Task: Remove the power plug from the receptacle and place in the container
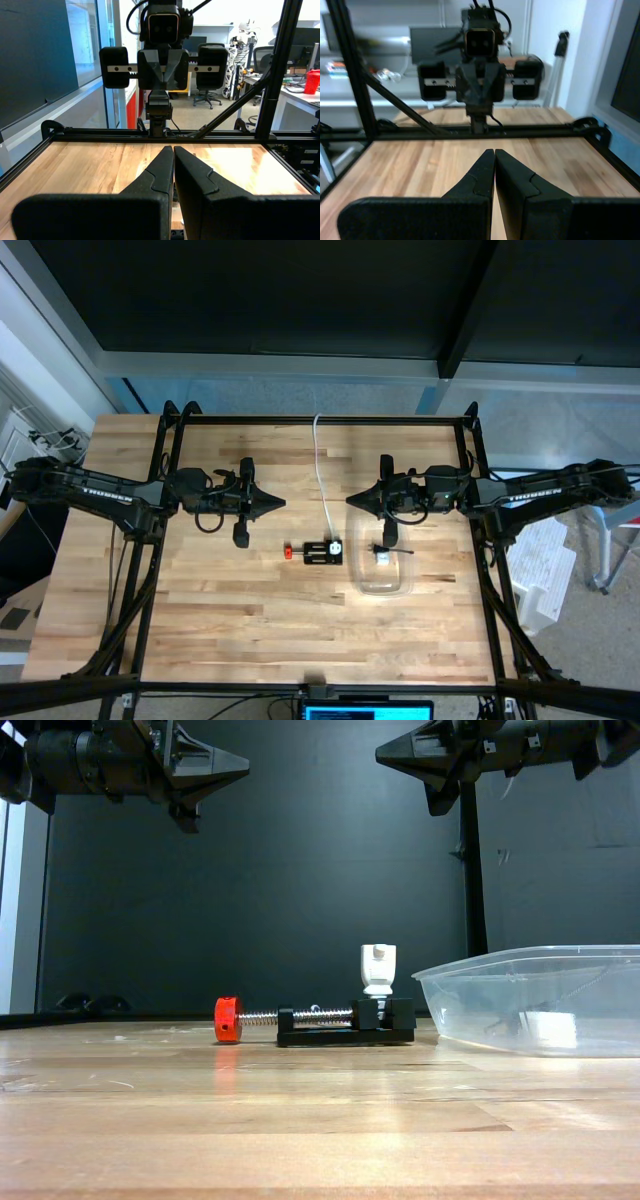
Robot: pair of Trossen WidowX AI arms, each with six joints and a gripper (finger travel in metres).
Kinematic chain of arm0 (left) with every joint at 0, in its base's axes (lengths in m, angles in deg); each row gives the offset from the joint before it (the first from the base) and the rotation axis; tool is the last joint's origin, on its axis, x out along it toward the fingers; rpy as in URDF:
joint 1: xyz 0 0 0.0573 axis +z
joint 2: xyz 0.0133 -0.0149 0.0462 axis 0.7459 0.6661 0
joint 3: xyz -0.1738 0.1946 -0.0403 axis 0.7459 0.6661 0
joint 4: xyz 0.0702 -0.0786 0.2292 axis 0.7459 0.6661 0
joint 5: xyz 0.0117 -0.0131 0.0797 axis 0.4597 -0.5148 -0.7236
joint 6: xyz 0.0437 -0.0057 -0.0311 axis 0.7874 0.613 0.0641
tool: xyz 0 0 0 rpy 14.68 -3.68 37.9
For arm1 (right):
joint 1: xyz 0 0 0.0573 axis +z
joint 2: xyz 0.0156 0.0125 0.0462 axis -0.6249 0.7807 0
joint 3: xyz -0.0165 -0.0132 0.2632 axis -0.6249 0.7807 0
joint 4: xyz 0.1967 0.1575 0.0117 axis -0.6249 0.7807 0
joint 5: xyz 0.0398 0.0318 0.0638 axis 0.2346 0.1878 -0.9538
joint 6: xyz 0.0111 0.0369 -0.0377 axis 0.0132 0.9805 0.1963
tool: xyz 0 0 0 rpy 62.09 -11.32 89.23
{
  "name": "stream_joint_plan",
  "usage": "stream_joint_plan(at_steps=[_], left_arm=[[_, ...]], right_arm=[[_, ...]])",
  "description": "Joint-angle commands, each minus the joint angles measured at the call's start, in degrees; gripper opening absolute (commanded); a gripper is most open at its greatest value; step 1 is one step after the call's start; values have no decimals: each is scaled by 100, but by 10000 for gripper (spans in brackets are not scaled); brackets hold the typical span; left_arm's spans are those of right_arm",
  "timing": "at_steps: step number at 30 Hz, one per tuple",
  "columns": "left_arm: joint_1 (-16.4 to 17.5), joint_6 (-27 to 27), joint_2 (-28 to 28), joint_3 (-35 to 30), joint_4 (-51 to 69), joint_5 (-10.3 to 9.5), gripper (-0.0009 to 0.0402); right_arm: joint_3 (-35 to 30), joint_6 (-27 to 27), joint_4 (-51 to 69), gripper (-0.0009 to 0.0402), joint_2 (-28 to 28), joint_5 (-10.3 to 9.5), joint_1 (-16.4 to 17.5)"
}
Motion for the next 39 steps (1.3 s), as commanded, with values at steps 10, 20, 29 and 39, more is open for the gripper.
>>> stream_joint_plan(at_steps=[10, 20, 29, 39], left_arm=[[2, 2, 2, -2, -2, 0, 0], [2, 2, 2, -2, -2, 2, 0], [2, 2, 2, -2, 0, 2, 0], [2, 2, 2, -2, 0, 2, 0]], right_arm=[[638, 76, -566, 0, -363, -74, -52], [992, 282, -876, 0, -511, -334, -151], [1047, 264, -933, 0, -564, -216, -155], [1047, 232, -837, 0, -564, -85, -160]])
